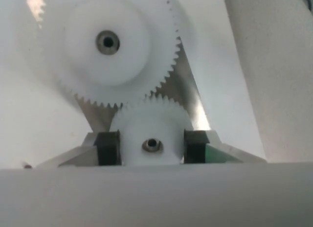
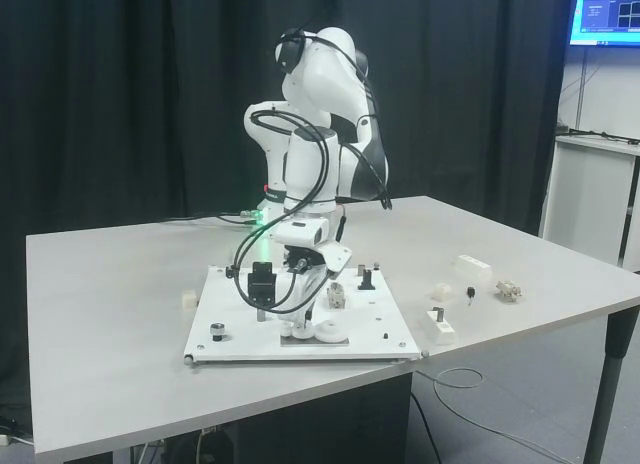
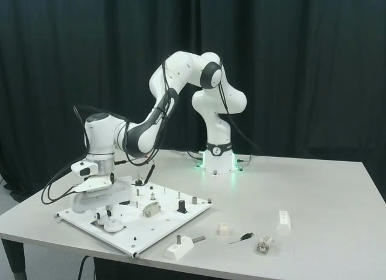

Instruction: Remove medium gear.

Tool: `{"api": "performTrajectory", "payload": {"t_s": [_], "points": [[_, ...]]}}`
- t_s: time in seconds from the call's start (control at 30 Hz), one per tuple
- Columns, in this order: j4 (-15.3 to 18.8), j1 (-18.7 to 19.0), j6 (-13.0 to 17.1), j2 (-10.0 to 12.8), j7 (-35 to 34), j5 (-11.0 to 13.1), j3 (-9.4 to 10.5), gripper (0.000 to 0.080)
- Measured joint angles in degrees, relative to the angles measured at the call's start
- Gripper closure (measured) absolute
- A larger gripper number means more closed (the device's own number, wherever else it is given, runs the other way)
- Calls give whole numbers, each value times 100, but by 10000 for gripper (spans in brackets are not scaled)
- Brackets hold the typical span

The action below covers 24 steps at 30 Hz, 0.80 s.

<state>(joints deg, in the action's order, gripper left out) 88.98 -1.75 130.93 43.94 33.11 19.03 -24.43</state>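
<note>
1. Step in hand: grasp of the medium gear, judged from the wrist view. Claw down at the white board, its 2 black fingertips set on opposite flanks of the gear and apparently touching its toothed edge; jaws thus closed in on the gear, though firmness of the clamp not verifiable.

2. Location of the task's thing: seated on the board near the board's front edge in the first room view, directly under the claw, teeth meshed with those of the large gear just beside it. Board resting on the grey surface.

3. Next move, as a judgement: a straight lift along the axis of the centre pin, no tilt, no sideways drag, since the meshed teeth and the pin would likely bind under any skew. Risk: slip of the smooth white teeth between the pads, or disturbance of the large gear.

4. Appearance of the medium gear: white, disc-shaped, fine even teeth round the rim, a raised plain hub, a dark metal pin or bore at the centre. Lower part hidden behind the arm's own white body in the wrist view.

5. Appearance in the room views: gear mostly hidden by the claw; only white gears visible at the board's near edge, individual identity not distinguishable there.

6. Loose small parts lying well apart on the surface, not involved.
</note>
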Motion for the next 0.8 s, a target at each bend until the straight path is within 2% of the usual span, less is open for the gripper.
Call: {"api": "performTrajectory", "payload": {"t_s": [0.17,0.3,0.53,0.67,0.8], "points": [[-1,-2,-10,-5,-385,5,-1,527],[-6,0,-17,-6,-319,-2,-2,527],[-38,-3,-65,-6,213,-9,-3,527],[-48,-3,-83,-7,190,-8,-9,527],[-52,-3,-100,-13,-134,0,-17,528]]}}
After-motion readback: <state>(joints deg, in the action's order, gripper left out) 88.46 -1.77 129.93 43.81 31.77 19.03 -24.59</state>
